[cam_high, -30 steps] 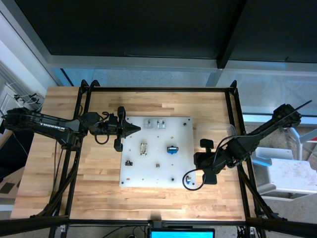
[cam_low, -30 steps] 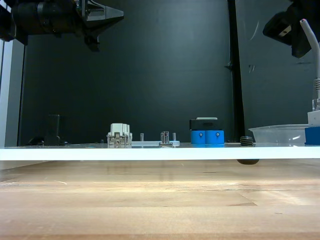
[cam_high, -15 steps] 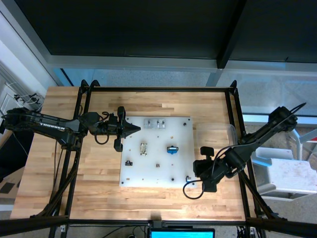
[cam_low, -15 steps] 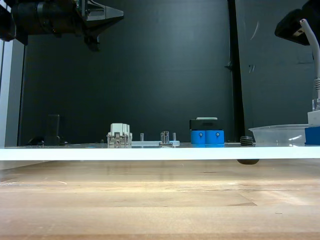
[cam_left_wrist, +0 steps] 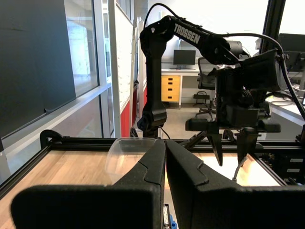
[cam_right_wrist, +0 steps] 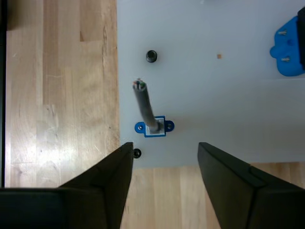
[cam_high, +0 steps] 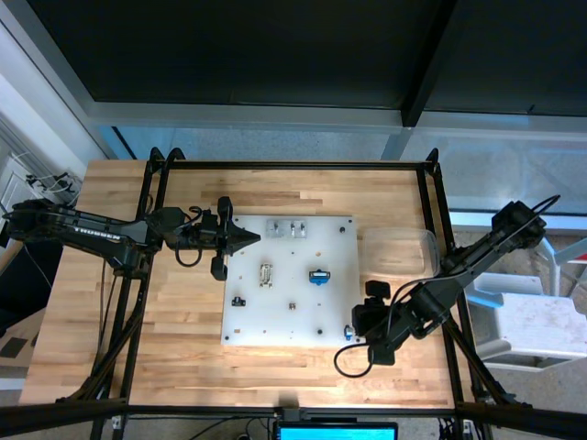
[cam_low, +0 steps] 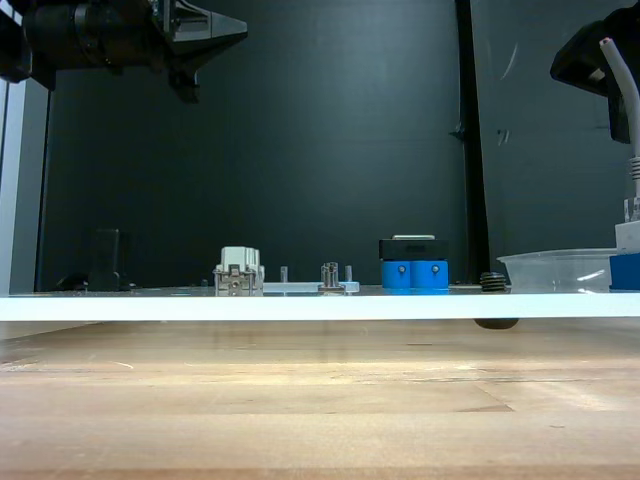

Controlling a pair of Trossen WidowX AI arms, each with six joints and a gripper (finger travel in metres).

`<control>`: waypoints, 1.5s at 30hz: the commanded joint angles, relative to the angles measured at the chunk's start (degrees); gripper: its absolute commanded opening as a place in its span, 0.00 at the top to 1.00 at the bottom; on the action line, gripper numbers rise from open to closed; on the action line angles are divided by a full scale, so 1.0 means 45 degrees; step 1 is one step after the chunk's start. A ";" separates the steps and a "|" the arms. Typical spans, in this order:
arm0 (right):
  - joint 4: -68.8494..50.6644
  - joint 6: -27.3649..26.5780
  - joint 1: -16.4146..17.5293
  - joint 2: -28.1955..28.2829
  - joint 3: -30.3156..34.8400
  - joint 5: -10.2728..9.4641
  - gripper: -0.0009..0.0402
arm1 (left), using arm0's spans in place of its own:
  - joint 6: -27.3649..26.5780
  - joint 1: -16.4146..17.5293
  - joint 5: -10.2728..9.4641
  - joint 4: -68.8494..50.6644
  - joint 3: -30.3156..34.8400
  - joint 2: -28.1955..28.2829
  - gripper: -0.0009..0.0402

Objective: Remove the rj45 connector and place it in the container

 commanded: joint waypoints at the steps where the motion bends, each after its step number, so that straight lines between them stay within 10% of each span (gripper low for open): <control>1: 0.0204 0.0015 0.0005 0.0219 -0.0010 0.0102 0.46 | 0.0000 0.0000 0.0000 0.0000 0.0000 0.0000 0.98; 45: 0.3191 -0.0466 -0.0107 0.0869 -0.1899 0.0957 0.45 | 0.0000 0.0005 0.0000 0.0000 0.0000 0.0000 0.98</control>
